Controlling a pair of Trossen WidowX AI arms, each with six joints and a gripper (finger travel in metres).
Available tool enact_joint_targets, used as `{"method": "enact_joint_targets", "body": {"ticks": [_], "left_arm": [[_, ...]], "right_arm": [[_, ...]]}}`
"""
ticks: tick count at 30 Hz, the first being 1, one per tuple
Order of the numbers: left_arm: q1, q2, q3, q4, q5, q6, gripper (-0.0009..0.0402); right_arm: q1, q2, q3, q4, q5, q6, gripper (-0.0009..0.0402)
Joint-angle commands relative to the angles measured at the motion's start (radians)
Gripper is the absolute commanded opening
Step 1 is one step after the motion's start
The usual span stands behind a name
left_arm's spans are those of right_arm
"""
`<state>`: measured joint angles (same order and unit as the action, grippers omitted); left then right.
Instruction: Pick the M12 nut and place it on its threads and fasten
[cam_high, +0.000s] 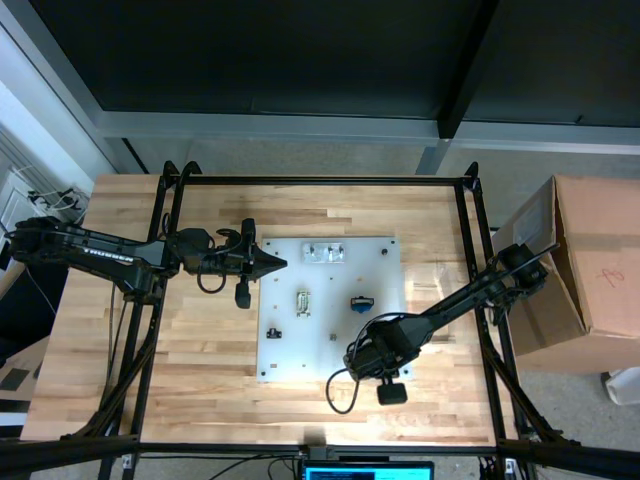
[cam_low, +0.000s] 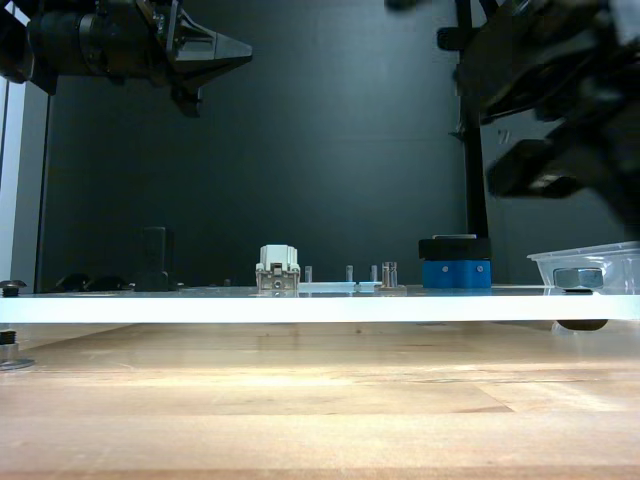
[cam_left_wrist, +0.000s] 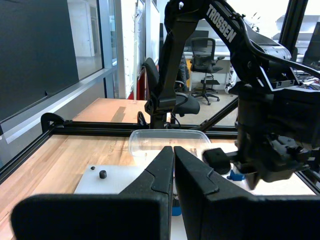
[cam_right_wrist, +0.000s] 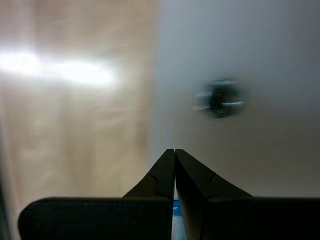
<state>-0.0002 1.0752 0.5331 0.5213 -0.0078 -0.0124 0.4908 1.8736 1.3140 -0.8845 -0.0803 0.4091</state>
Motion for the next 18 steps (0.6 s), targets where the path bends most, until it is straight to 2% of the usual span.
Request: {"method": "enact_joint_targets", "body": {"ticks": [1, 2, 4, 18], "left_arm": [[0.000, 0.000, 0.000, 0.000, 0.000, 0.000, 0.0000], [0.000, 0.000, 0.000, 0.000, 0.000, 0.000, 0.0000], [0.000, 0.000, 0.000, 0.000, 0.000, 0.000, 0.0000], [0.000, 0.000, 0.000, 0.000, 0.000, 0.000, 0.0000]], "right_arm": [[0.003, -0.006, 0.031, -0.066, 0.145, 0.009, 0.0000], [0.003, -0.006, 0.037, -0.078, 0.170, 0.009, 0.0000], [0.003, -0.008, 0.040, -0.084, 0.182, 0.008, 0.0000], [0.003, -0.008, 0.037, -0.079, 0.185, 0.002, 0.0000]]}}
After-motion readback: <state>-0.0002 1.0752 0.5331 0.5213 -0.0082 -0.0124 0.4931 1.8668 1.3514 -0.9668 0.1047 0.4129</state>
